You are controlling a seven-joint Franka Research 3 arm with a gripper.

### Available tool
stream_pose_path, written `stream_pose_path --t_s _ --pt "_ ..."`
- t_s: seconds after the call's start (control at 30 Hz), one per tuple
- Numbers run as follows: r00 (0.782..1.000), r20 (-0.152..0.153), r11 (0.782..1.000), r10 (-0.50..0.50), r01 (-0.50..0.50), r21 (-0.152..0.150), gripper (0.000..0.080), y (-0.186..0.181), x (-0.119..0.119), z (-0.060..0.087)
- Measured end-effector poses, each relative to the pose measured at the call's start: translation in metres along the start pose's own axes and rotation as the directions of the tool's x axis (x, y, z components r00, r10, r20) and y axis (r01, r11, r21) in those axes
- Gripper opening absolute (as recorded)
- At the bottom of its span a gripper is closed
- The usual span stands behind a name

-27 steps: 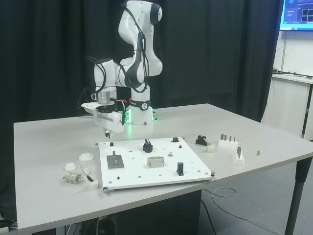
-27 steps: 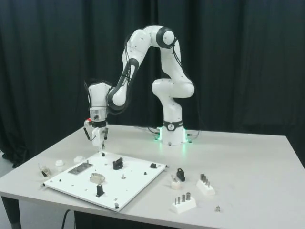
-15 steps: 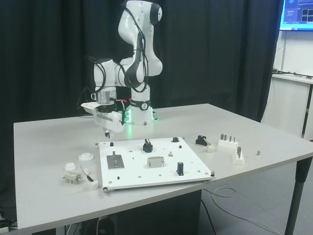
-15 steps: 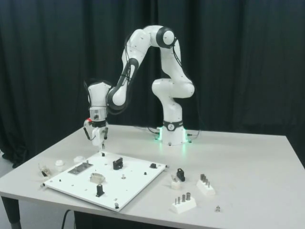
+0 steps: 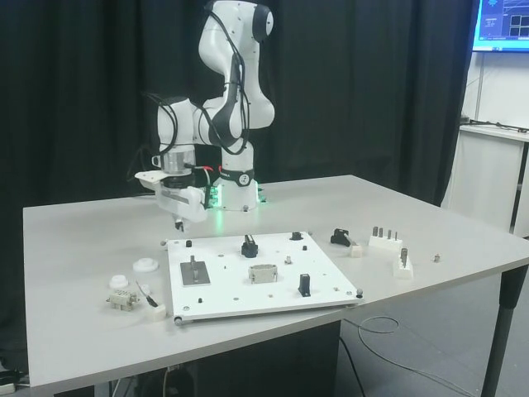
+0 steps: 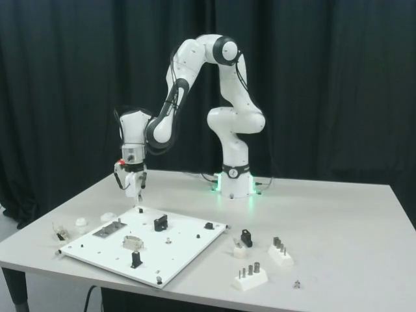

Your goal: Insert bolt 4.

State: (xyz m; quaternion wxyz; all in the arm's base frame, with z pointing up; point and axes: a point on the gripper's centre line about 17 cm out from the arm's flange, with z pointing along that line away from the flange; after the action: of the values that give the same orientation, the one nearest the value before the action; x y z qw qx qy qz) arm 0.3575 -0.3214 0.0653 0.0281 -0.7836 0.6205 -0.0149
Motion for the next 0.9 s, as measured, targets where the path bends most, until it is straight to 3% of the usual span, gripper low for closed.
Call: stream_pose_path --t_s 0.3,0.43,0.57,0.7,0.9 --pt "0.999 -0.007 0.999 -0.047 0.047 -0.014 0.0225 0.002 0.002 -0.004" --pt "0.99 -0.007 0.99 -0.141 0.141 -0.026 0.0225 0.0 0.0 -0.008" --pt "0.964 -0.004 0.964 -0.265 0.265 -0.023 0.0225 -0.005 -0.003 -0.012" --pt "0.907 -0.002 0.907 -0.421 0.421 -0.019 0.0225 -0.01 -0.006 -0.016" --pt "0.754 0.007 0.754 -0.657 0.657 -0.01 0.0225 -0.014 -0.01 -0.019"
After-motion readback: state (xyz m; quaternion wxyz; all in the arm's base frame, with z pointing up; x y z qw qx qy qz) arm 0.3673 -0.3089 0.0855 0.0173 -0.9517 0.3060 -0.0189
